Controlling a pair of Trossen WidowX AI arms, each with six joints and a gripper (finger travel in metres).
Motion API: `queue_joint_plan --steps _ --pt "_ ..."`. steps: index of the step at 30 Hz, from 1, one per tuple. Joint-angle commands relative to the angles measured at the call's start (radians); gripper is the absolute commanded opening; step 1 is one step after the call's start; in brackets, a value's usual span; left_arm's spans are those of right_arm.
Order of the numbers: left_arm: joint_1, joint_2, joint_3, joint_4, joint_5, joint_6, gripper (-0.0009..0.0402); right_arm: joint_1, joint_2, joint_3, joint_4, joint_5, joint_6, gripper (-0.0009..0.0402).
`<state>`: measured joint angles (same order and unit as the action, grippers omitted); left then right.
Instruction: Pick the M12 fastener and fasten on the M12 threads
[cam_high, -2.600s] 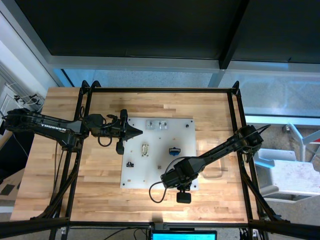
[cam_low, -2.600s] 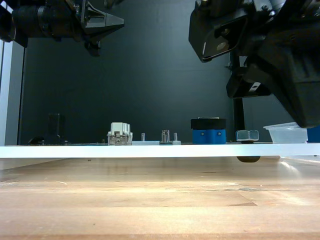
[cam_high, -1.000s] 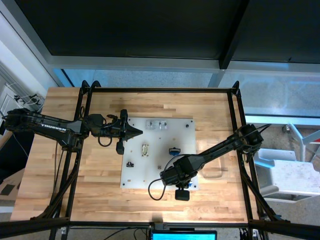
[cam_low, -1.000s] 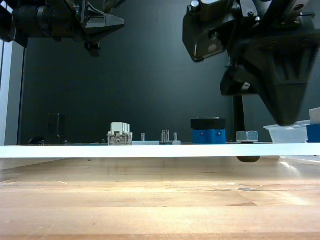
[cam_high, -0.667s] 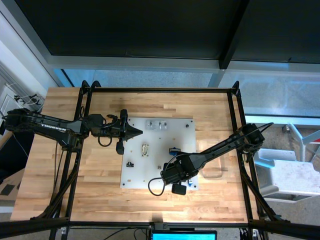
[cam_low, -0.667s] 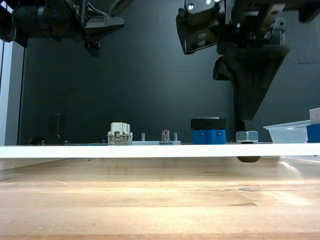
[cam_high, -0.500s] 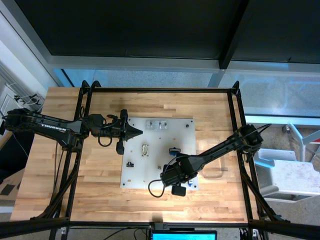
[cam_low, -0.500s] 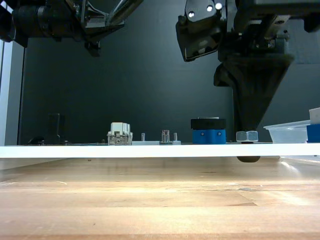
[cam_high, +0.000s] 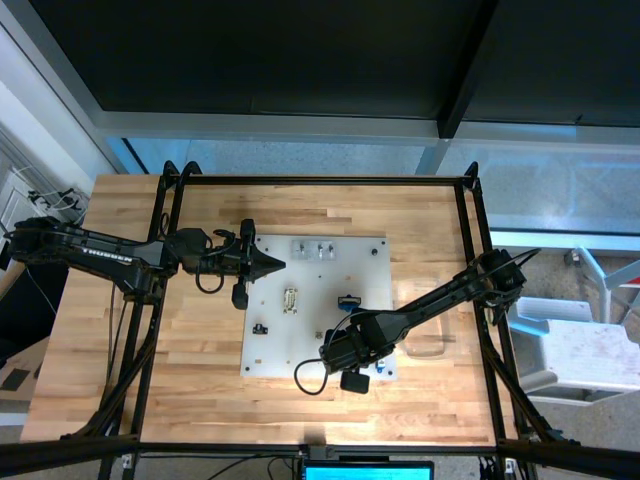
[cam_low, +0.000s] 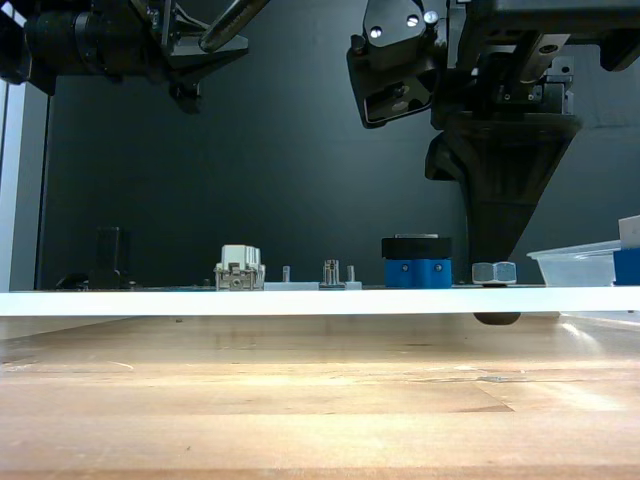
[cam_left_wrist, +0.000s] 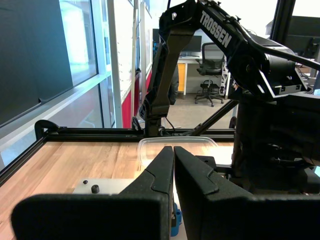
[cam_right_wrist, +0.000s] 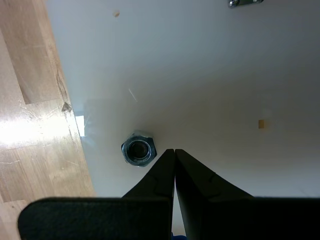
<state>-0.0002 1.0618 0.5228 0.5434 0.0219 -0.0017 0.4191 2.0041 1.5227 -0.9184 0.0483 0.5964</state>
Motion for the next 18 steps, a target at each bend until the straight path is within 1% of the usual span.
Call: queue_joint_plan --steps 1,5,6,7,8,9,11,12,13,14,16,18 --pt "0.000 0.000 0.000 0.001 0.000 0.000 0.0000 0.000 0.001 -0.005 0.013 -0.015 0.000 0.0000" --pt "0.000 0.000 0.000 0.001 0.000 0.000 0.0000 0.000 0.001 -0.010 0.026 -0.024 0.000 0.0000" --pt "0.000 0.000 0.000 0.001 0.000 0.000 0.0000 0.000 0.001 -0.010 0.024 -0.032 0.000 0.0000" --pt "0.000 0.000 0.000 0.000 0.000 0.000 0.0000 0.000 0.001 -0.010 0.022 -0.055 -0.002 0.0000" --pt "0.000 0.000 0.000 0.000 0.000 0.000 0.0000 0.000 0.000 -0.010 0.018 -0.086 -0.003 0.0000" --pt "0.000 0.000 0.000 0.001 0.000 0.000 0.0000 0.000 0.000 -0.009 0.013 -0.132 -0.009 0.0000" --pt "0.000 0.000 0.000 0.001 0.000 0.000 0.0000 0.000 -0.002 -0.009 0.011 -0.252 -0.043 0.0000" --pt "0.000 0.000 0.000 0.001 0.000 0.000 0.0000 0.000 -0.004 -0.009 0.008 -0.298 -0.056 0.0000" --pt "0.000 0.000 0.000 0.000 0.000 0.000 0.0000 0.000 -0.006 -0.009 0.004 -0.327 -0.059 0.0000" --pt "0.000 0.000 0.000 0.000 0.000 0.000 0.0000 0.000 -0.008 -0.009 0.000 -0.341 -0.061 0.0000" --pt "0.000 0.000 0.000 0.001 0.000 0.000 0.0000 0.000 -0.015 -0.009 -0.006 -0.329 -0.062 0.0000" --pt "0.000 0.000 0.000 0.001 0.000 0.000 0.0000 0.000 -0.019 -0.009 -0.008 -0.326 -0.062 0.0000"
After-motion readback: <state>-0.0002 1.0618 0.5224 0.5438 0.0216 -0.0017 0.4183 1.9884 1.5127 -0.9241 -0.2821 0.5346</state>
